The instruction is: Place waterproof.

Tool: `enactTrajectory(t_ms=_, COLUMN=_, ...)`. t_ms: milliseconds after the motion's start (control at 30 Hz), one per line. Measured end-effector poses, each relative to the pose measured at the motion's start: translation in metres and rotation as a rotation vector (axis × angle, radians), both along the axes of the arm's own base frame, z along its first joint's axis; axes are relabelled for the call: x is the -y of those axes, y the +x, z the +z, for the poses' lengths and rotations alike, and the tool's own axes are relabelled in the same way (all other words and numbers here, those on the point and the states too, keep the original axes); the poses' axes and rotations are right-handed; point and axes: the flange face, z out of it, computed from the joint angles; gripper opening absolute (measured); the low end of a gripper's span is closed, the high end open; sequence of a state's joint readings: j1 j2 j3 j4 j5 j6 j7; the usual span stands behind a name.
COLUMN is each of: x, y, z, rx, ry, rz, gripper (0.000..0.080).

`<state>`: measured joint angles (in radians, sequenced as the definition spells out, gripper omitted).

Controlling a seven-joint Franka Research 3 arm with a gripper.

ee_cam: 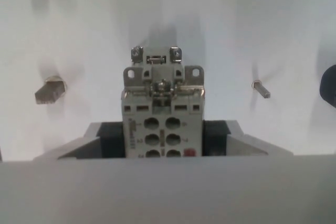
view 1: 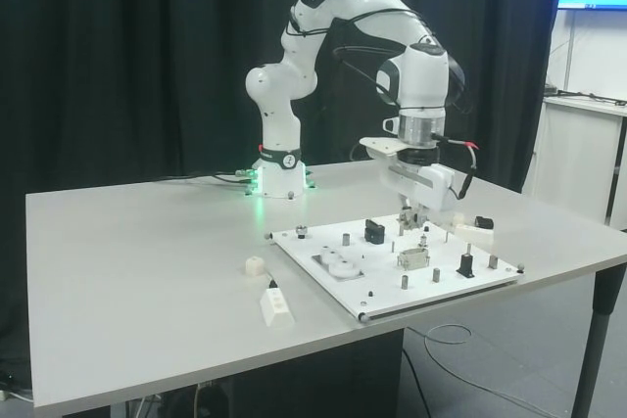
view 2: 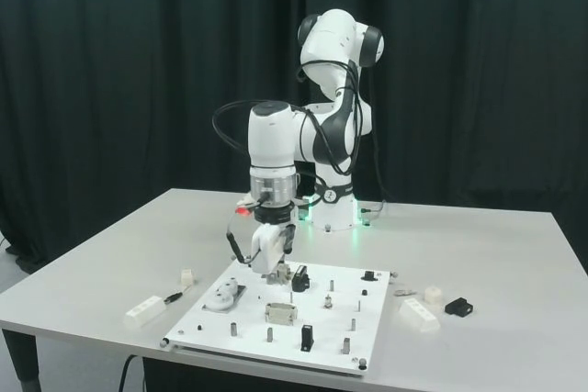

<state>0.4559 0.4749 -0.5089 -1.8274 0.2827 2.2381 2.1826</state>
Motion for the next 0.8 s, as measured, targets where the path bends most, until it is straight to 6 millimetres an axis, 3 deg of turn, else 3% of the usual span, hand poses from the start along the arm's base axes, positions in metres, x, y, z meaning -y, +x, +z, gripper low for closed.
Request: enactTrajectory(t_ms=800, x=0.0017, y=0.001, z=0.0041, rx=0.003, ry=-0.006, rz=-0.009, gripper=0.031)
